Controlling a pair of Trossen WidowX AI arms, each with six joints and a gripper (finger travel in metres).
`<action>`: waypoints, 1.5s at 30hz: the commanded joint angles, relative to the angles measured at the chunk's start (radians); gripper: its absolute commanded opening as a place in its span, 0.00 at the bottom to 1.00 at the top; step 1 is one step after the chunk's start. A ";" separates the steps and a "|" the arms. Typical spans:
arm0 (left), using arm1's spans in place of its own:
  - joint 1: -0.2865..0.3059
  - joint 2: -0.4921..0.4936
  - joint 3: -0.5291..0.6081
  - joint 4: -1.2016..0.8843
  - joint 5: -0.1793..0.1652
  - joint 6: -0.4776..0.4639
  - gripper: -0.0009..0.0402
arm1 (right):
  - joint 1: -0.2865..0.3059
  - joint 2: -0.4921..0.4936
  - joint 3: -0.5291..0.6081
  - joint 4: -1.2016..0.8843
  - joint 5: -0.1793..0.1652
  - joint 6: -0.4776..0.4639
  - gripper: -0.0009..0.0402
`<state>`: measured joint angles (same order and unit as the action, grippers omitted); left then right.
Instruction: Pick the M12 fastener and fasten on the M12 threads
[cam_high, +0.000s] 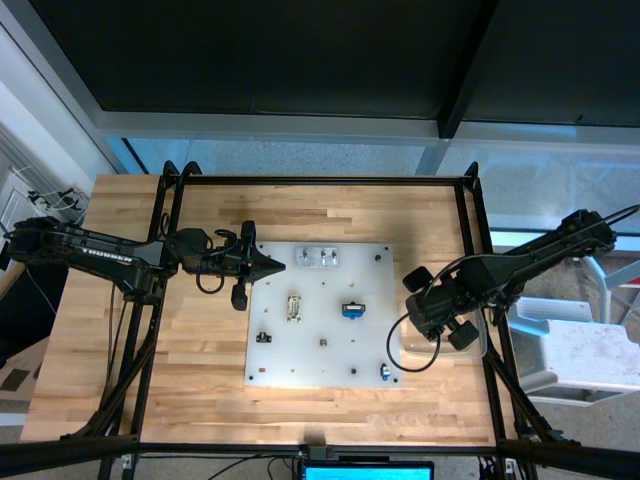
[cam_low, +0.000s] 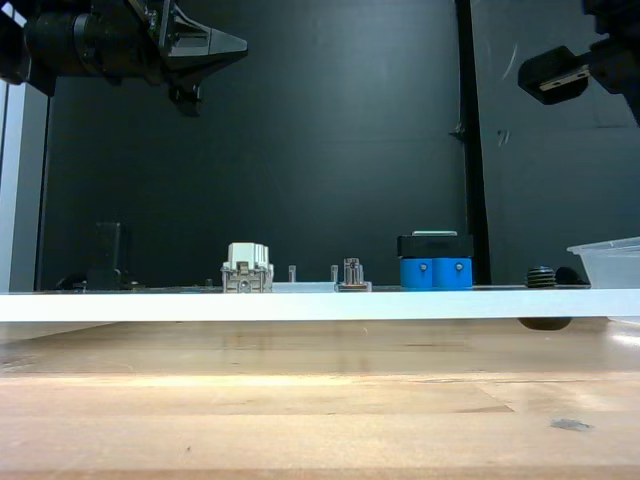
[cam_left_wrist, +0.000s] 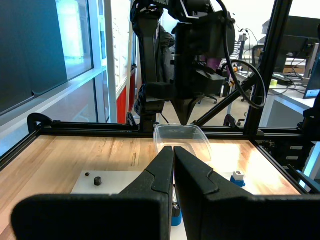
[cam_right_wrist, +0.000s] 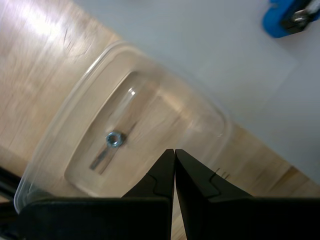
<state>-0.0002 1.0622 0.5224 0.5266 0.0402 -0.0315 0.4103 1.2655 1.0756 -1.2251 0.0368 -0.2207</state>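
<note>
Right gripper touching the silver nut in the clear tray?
Apart. Right wrist view: clear plastic tray's floor shows between the shut right gripper and the small silver nut. Left gripper, shut, hovers over the white board's left edge.

We've got a wooden surface (cam_high: 200, 370) carrying a white board (cam_high: 300, 350); on it, a blue block (cam_high: 352, 310) right of a white connector (cam_high: 294, 309), and a clear tray (cam_low: 610, 262) just off its right edge.

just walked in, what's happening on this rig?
Nothing is held yet. The right tool hangs shut over the clear tray, where the small silver nut lies. The left tool hovers shut above the white board's left side. The black stud is bare.
</note>
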 joint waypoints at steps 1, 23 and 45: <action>0.000 0.000 0.000 0.000 0.000 0.000 0.02 | 0.039 0.000 -0.031 0.000 -0.002 -0.009 0.02; 0.000 0.000 0.000 0.000 0.000 0.000 0.02 | 0.171 0.041 -0.176 0.104 -0.003 0.106 0.29; 0.000 0.000 0.000 -0.001 0.000 0.000 0.02 | 0.219 0.100 -0.292 0.245 -0.003 0.162 0.52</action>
<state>-0.0002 1.0622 0.5228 0.5259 0.0399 -0.0315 0.6285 1.3659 0.7929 -0.9981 0.0326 -0.0574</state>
